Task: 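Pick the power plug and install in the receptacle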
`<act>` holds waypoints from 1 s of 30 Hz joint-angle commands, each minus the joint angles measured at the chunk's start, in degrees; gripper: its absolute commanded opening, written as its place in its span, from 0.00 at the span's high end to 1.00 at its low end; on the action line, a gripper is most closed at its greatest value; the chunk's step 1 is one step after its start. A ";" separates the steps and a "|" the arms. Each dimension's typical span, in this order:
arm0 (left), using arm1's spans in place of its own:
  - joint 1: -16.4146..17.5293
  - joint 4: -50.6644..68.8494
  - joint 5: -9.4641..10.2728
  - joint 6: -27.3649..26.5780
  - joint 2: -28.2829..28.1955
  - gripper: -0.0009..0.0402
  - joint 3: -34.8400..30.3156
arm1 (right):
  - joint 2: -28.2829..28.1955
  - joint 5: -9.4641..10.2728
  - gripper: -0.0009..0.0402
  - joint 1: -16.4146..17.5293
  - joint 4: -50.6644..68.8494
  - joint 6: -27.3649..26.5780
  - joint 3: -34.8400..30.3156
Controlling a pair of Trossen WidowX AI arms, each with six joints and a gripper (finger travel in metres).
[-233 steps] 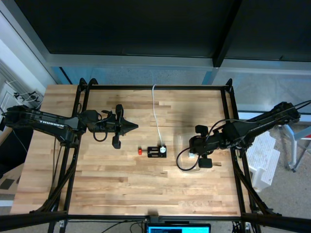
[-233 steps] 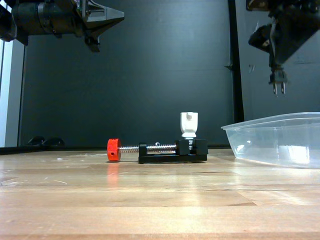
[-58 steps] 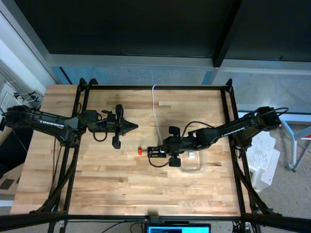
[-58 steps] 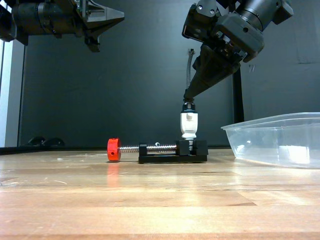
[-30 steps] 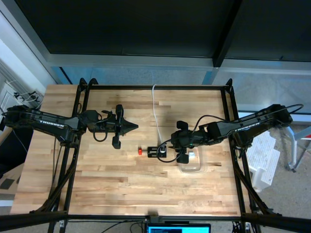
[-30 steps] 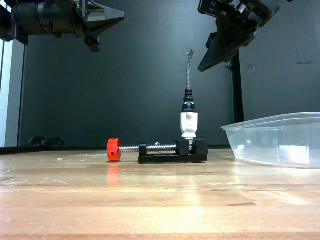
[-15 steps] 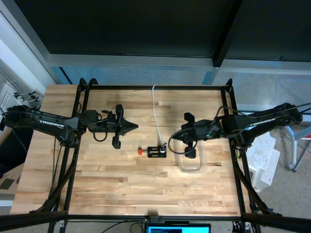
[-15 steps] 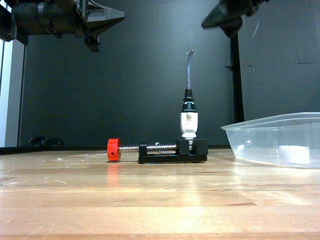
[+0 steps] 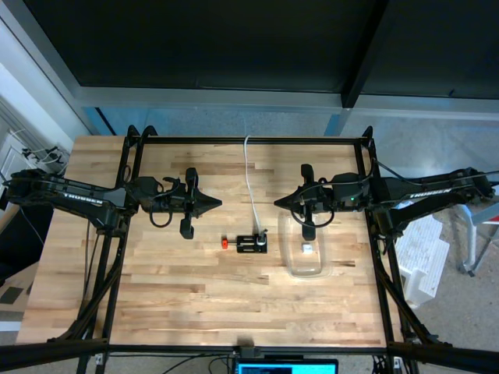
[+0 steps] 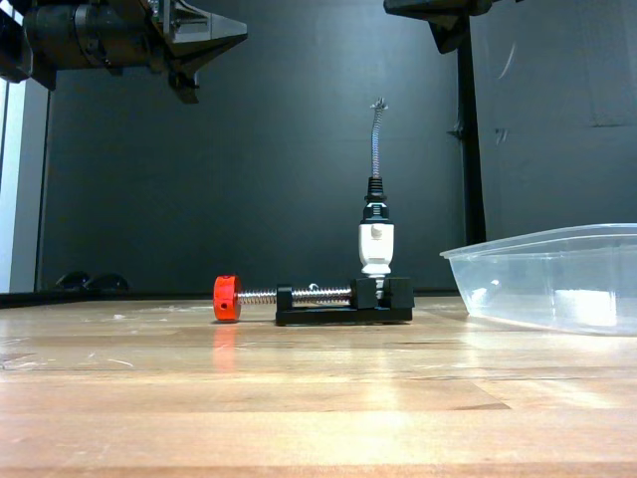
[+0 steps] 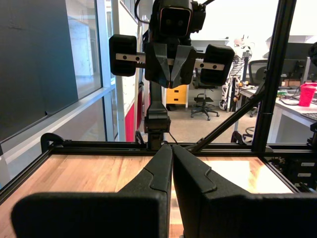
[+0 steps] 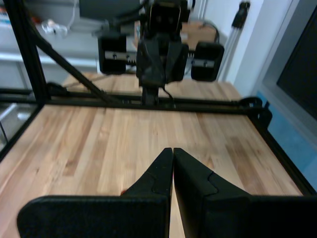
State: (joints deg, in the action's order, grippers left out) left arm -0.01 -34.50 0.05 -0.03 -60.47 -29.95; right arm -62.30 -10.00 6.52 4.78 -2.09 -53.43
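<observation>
The black power plug [image 10: 374, 211] stands upright in the white receptacle [image 10: 375, 247], its short braided lead pointing up. The receptacle sits in a black clamp frame [image 10: 343, 299] with a red-orange knob [image 10: 227, 298]. From above, the receptacle [image 9: 261, 241] lies mid-table, its white cable [image 9: 251, 183] running to the far edge. My right gripper [image 9: 277, 201] hovers high, behind and to the right of the receptacle, shut on nothing [image 12: 172, 148]. My left gripper [image 9: 218, 203] hangs parked to the left, also shut and empty [image 11: 172, 146].
A clear plastic tray [image 9: 306, 265] lies right of the clamp, holding a small white square piece [image 9: 308, 248]. A black frame rail [image 9: 249, 141] borders the wooden table. Both arms face each other above the board.
The right gripper, which had set the plug in the receptacle and let go, has risen and drawn back to the right. The plug stays seated. The left arm is unmoved.
</observation>
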 commanded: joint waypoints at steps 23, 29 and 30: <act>0.02 -0.02 -0.02 0.02 0.00 0.98 0.00 | 4.04 7.21 0.98 -4.57 -28.28 2.25 18.62; 0.00 -0.02 -0.02 0.02 -0.02 0.98 0.00 | 4.04 8.46 0.98 -5.03 -28.70 1.79 18.73; 0.02 -0.02 -0.02 0.02 -0.02 0.98 0.00 | 4.04 8.50 0.98 -5.38 -28.70 1.77 18.73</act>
State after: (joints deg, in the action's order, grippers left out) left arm -0.01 -34.50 0.05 -0.01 -60.47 -29.95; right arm -58.22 -1.45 1.54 -23.97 -0.16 -34.68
